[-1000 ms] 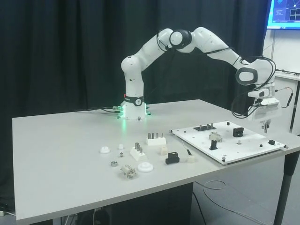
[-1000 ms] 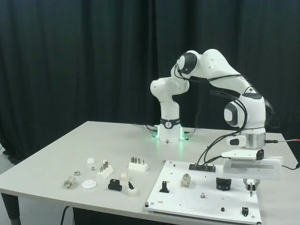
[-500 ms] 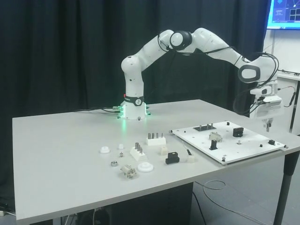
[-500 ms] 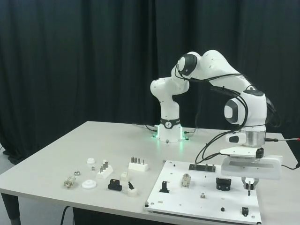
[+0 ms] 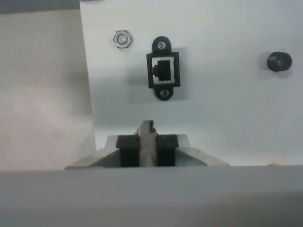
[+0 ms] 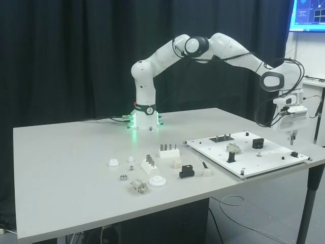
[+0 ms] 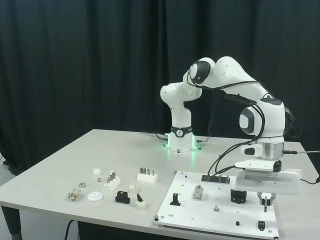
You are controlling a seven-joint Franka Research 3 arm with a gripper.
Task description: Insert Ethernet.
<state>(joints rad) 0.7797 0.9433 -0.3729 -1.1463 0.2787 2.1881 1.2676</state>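
The claw [image 5: 147,142] has swung outward along the board [image 5: 218,113], clamped on a plug [image 5: 147,126] just short of the socket [image 5: 164,70].

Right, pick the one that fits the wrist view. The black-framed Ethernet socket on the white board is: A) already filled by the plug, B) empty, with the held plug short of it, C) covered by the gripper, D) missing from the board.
B: the Ethernet socket shows an open, empty port, while the plug sits clamped in the gripper, apart from the socket, over the white board.
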